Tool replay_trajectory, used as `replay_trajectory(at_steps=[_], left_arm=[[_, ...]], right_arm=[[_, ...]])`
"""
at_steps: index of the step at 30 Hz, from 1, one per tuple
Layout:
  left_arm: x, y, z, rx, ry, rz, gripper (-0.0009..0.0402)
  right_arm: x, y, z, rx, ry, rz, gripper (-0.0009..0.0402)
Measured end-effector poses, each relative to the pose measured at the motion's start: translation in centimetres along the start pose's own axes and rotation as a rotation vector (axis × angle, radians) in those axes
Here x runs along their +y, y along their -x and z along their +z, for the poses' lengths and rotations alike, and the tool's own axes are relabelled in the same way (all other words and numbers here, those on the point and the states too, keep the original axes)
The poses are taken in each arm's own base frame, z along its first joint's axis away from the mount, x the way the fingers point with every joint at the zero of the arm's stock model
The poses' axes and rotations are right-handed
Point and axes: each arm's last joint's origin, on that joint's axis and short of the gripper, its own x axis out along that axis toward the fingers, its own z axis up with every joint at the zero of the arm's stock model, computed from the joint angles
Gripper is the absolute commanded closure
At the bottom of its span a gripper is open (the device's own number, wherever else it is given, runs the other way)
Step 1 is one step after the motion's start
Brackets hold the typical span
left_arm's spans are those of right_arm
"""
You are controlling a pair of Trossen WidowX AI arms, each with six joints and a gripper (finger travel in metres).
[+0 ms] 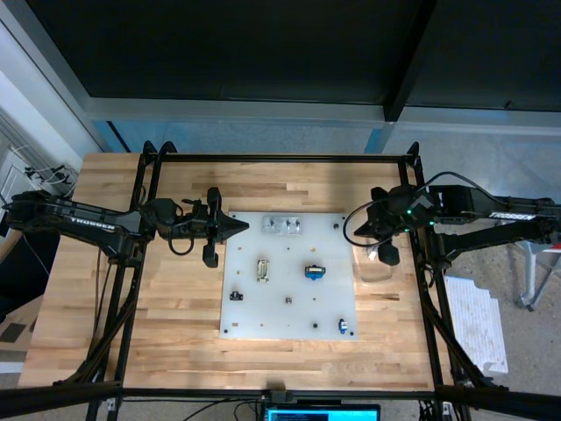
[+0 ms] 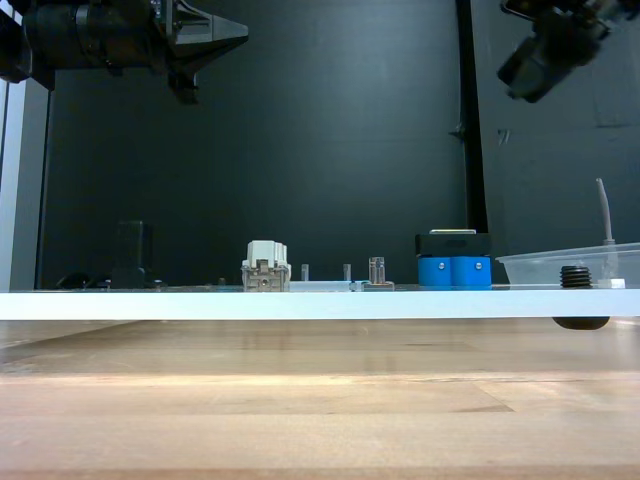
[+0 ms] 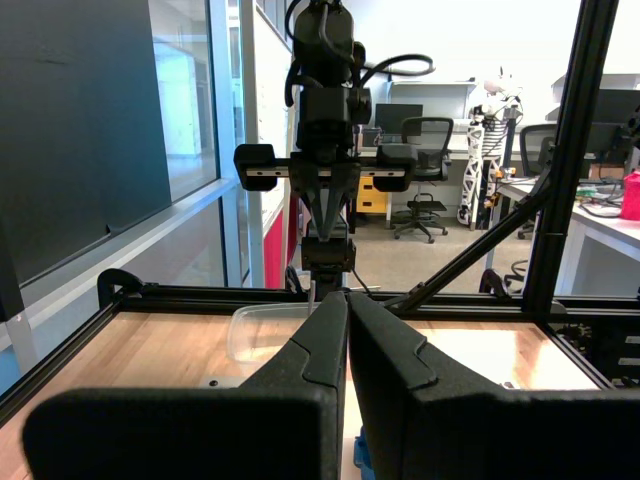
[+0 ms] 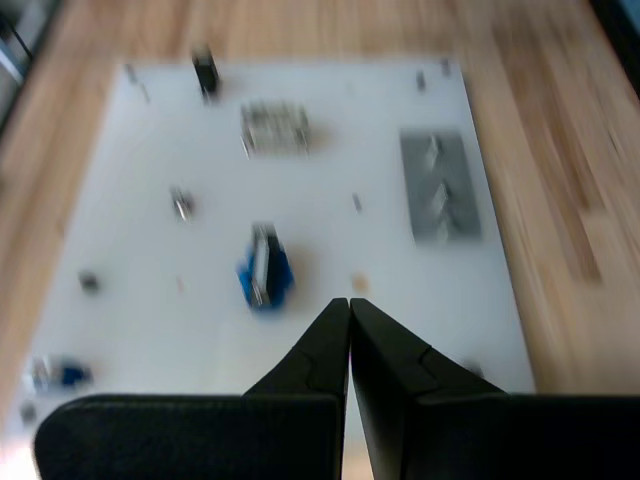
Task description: Pick the RJ45 connector and install on taskboard
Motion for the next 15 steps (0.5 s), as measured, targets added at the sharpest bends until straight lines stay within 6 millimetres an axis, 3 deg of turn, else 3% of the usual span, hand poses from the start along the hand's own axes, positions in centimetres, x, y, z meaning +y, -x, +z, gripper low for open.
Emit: replay_trajectory(at_steps=[6, 15], left_arm=[[0.0, 0.0, 0.0, 0.0, 0.0, 0.0, 0.0393], [0.0, 0.0, 0.0, 0.0, 0.0, 0.0, 0.0393]], right_arm=[[0.0, 1.1, -1.5, 0.194, 0.066, -0.004, 0.0383], [-0.1, 1.7, -3.2, 0.374, 0.098, -0.027, 0.0331]])
